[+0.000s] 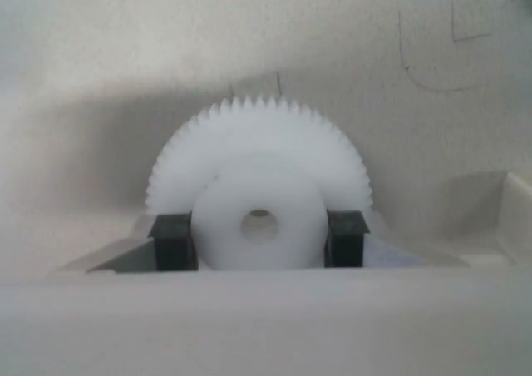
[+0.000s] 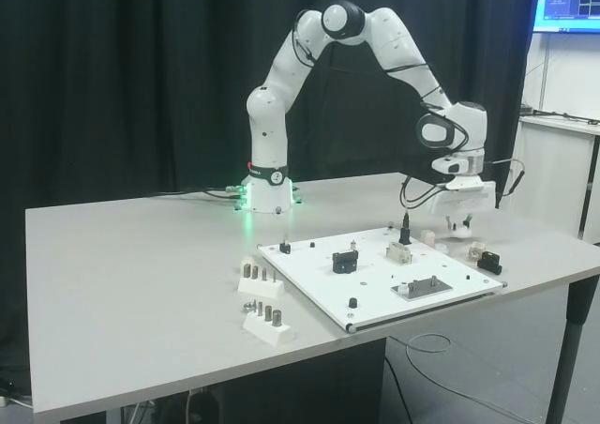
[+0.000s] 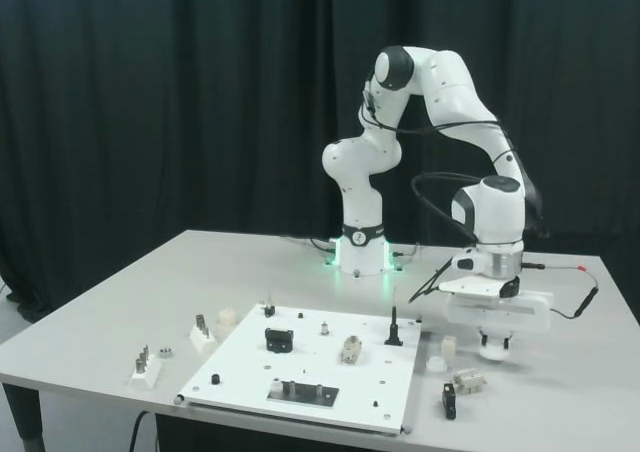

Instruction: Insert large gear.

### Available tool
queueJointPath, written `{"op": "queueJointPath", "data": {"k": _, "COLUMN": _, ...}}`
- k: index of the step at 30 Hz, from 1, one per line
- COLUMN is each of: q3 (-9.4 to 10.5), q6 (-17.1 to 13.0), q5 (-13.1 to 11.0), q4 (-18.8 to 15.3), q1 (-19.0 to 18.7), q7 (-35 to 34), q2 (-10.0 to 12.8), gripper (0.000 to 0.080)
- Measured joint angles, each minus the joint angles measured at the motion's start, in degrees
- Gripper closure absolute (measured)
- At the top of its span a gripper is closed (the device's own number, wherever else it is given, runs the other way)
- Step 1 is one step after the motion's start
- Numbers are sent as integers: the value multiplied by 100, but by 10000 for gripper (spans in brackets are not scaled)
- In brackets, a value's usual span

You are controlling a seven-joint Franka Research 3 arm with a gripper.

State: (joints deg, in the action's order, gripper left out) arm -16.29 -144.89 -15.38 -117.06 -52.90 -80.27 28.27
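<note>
Gripped by its hub between the hand's (image 1: 259, 241) black fingers (image 1: 174, 241), the large gear (image 1: 259, 176) hangs beside the white board (image 2: 309, 274), seemingly clear of the counter (image 2: 131, 274). Next: carry it over and line up its hole.

White board (image 2: 309, 279) on grey table (image 2: 131, 265)

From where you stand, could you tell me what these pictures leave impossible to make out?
- Large gear, wrist view: its lower half is hidden behind the black fingers and a white edge in front.
- Gripper, both room views: too small to show the gear it holds.
- Which peg on the white board should take the gear: too small to tell.
</note>
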Motion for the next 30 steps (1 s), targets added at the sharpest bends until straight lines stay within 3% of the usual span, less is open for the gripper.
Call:
{"op": "queueJointPath", "data": {"k": 9, "q3": -6, "q6": 135, "q5": 2, "q4": 0, "q1": -1, "q7": 0, "q2": -116, "gripper": 469}}
{"op": "queueJointPath", "data": {"k": 30, "q3": -7, "q6": 151, "q5": 7, "q4": 0, "q1": -8, "q7": 0, "q2": -150, "gripper": 469}}
